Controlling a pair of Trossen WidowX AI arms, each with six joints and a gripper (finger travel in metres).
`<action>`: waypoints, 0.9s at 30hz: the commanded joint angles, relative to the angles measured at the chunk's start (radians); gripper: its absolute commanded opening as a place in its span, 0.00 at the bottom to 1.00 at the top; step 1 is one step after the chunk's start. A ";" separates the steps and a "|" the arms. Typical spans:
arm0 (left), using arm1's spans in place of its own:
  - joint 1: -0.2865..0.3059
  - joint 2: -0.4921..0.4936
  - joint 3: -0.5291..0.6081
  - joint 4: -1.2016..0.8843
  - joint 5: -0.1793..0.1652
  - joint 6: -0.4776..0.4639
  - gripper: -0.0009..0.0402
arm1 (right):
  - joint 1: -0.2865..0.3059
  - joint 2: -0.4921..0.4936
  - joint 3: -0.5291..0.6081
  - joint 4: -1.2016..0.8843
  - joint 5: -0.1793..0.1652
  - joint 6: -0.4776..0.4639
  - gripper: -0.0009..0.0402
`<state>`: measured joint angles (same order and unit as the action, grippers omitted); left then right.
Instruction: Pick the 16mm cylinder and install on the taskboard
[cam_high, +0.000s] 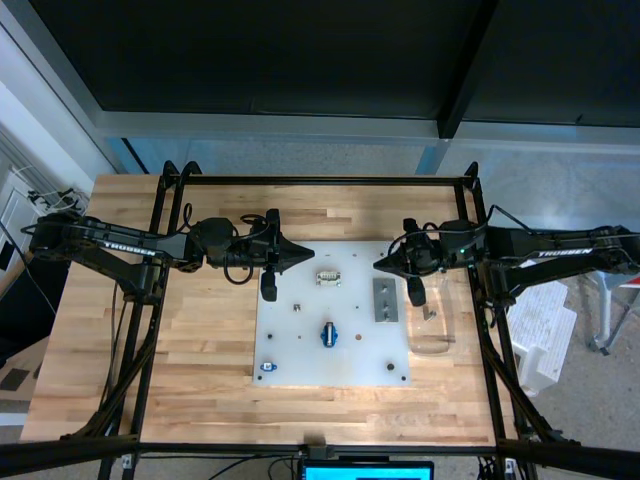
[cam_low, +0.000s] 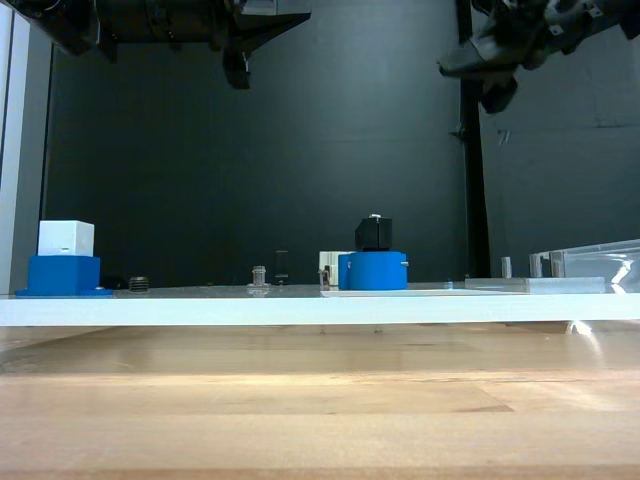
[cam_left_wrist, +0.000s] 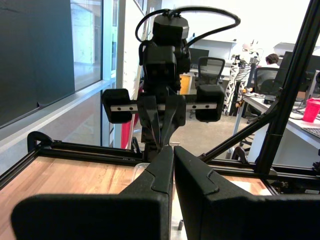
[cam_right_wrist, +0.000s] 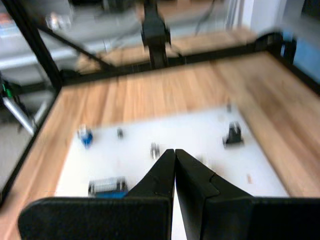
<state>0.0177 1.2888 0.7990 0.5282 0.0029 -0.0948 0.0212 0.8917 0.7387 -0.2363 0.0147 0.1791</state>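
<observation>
wooden table (cam_high: 200, 370) carries the white taskboard (cam_high: 300, 345) at its centre. on the board, nearest first: blue fitting (cam_high: 328, 335), grey metal block (cam_high: 385, 299), beige connector (cam_high: 327, 277). a clear tray (cam_high: 440, 338) lies just beside the board's right edge. the 16mm cylinder (cam_high: 429, 312), a tiny silver peg, appears to lie inside the tray. further back, left gripper (cam_high: 310, 254) and right gripper (cam_high: 378, 263) hover high over the board's far edge, tips facing and apart. both have jaws pressed together, gripping nothing.

Arms (cam_high: 100, 243) are all black, white TROSSEN lettering, loopy cables (cam_left_wrist: 200, 9); left gripper (cam_high: 305, 254) and right gripper (cam_high: 381, 263) have pointy wedge fingers.
</observation>
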 joint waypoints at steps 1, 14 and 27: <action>0.000 0.000 0.000 0.000 0.000 0.000 0.02 | 0.010 0.001 0.035 -0.142 0.000 0.016 0.02; 0.000 0.000 0.000 0.000 0.000 0.000 0.02 | 0.030 0.001 0.141 -0.622 -0.001 0.042 0.02; 0.000 0.000 0.000 0.000 0.000 0.000 0.02 | 0.084 0.034 0.153 -0.906 -0.012 0.068 0.02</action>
<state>0.0177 1.2888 0.7994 0.5282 0.0029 -0.0948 0.0994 0.9180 0.8921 -1.1252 0.0032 0.2417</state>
